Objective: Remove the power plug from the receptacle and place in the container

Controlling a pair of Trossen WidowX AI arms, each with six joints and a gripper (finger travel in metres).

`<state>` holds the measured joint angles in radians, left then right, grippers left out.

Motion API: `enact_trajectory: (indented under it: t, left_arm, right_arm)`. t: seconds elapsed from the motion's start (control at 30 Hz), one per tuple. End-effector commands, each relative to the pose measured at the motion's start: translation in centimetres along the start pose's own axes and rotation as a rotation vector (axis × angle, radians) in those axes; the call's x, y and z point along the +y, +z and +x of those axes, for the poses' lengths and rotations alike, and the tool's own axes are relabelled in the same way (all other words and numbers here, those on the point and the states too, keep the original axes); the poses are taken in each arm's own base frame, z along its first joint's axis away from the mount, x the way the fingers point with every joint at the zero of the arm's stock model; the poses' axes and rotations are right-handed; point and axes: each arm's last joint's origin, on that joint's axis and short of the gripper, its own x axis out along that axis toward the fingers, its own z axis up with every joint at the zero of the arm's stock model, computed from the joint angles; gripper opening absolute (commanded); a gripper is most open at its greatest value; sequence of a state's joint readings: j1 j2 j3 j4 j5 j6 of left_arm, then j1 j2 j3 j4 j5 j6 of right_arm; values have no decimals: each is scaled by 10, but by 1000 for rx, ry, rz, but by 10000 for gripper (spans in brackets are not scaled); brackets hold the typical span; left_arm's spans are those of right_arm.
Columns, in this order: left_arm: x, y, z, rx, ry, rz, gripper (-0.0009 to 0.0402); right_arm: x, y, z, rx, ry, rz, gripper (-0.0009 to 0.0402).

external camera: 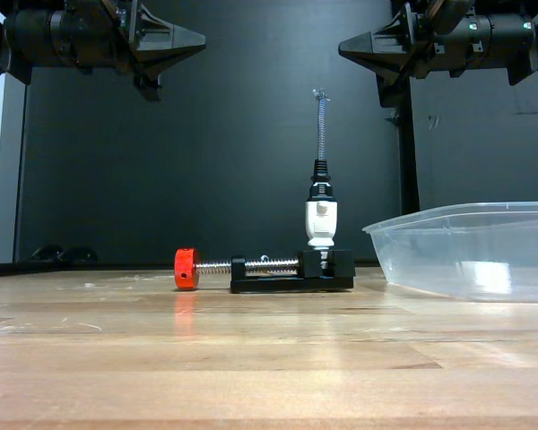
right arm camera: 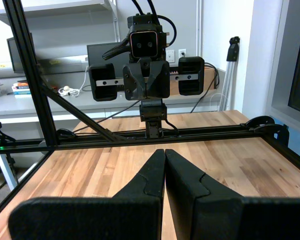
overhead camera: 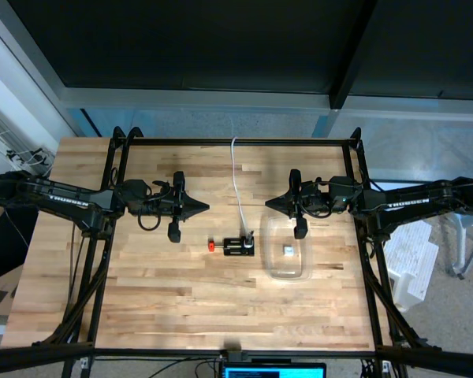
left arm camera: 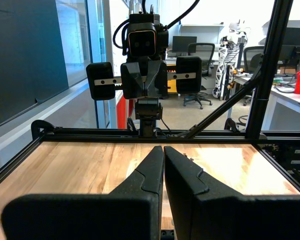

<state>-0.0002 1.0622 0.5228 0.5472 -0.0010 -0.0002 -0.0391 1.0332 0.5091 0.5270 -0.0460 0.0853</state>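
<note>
Wooden tabletop [overhead camera: 142, 299]: black elongated power plug [external camera: 319, 179] is seated in white socket receptacle [external camera: 321, 219], clear plastic container [external camera: 466, 260] unreached; left gripper [overhead camera: 207, 208], right gripper [overhead camera: 268, 204] are parked aloft, fingertips [left arm camera: 155, 160] together.

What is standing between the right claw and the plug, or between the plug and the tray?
Nothing visible. Both the right claw and left claw hang shut high above the table, with open air down to the plug, upright in its white socket. The tray sits just beside the clamp; only its own wall needs clearing.
</note>
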Motion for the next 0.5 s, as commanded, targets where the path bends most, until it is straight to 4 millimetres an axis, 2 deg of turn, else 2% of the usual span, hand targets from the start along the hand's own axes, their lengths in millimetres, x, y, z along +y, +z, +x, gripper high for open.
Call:
enact_trajectory:
  t: [0.03,0.23,0.5]
  left_arm:
    - [0,0,0,0,0,0,0]
    - [0,0,0,0,0,0,0]
    - [0,0,0,0,0,0,0]
  right_arm:
    - [0,0,0,0,0,0,0]
    - [0,2,2,32,-1,17,0]
    - [8,13,7,410,-15,59,0]
